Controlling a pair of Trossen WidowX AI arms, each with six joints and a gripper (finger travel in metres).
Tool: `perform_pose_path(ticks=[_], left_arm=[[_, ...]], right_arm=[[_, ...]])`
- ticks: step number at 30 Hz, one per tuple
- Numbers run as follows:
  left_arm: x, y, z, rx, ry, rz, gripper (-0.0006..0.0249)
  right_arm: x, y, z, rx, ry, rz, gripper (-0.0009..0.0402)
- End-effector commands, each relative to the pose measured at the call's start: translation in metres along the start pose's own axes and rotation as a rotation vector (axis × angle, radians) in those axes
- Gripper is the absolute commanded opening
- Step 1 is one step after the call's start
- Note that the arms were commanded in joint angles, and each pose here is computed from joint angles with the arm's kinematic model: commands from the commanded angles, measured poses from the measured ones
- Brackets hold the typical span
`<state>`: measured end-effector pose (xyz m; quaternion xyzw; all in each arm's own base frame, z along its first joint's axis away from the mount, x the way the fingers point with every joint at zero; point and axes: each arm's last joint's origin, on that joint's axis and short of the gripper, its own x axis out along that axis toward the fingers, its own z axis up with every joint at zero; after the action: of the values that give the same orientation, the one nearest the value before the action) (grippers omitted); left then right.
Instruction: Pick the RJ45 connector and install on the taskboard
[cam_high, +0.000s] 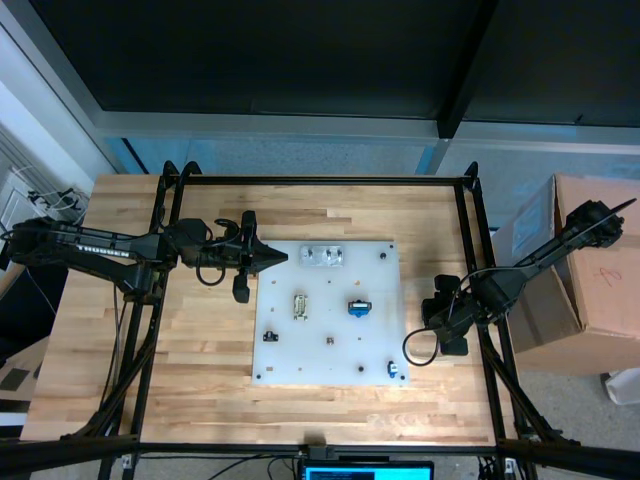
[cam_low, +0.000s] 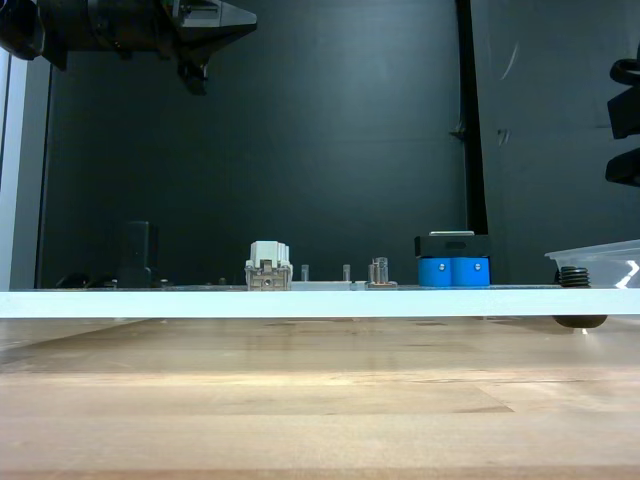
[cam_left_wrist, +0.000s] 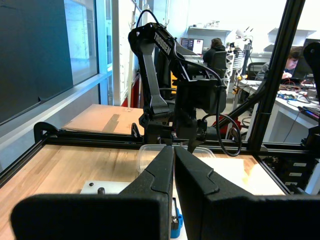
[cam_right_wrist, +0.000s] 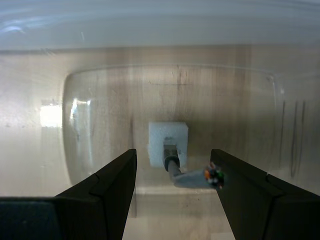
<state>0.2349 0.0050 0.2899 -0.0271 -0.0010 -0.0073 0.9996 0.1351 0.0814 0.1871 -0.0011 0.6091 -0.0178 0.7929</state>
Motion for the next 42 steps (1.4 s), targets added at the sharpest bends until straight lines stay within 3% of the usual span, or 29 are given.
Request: perform_pose_path(ticks=[1, 7, 11, 17, 25, 31, 42], left_arm=[[0.000, 0.000, 0.000, 0.000, 0.000, 0.000, 0.0001], [0.000, 0.000, 0.000, 0.000, 0.000, 0.000, 0.0001], [0.000, 0.000, 0.000, 0.000, 0.000, 0.000, 0.0001], [0.000, 0.000, 0.000, 0.000, 0.000, 0.000, 0.0001], [0.000, 0.000, 0.000, 0.000, 0.000, 0.000, 0.0001], [0.000, 0.000, 0.000, 0.000, 0.000, 0.000, 0.0001], [0.000, 0.000, 0.000, 0.000, 0.000, 0.000, 0.0001]], right_arm=[[0.002, 0.000, -0.001, -0.002, -0.002, 0.001, 0.0204], [0.003, 0.000, -0.002, -0.002, 0.000, -0.001, 0.0201], [0.003, 0.000, -0.002, -0.002, 0.000, 0.000, 0.0176], [0.003, 0.000, -0.002, -0.002, -0.002, -0.003, 0.0112], [0.003, 0.000, -0.002, -0.005, 0.001, 0.000, -0.0004], [-0.002, 0.001, 0.002, -0.004, -0.013, 0.010, 0.0012], [-0.033, 0.002, 0.012, -0.014, -0.001, 0.002, 0.0002]])
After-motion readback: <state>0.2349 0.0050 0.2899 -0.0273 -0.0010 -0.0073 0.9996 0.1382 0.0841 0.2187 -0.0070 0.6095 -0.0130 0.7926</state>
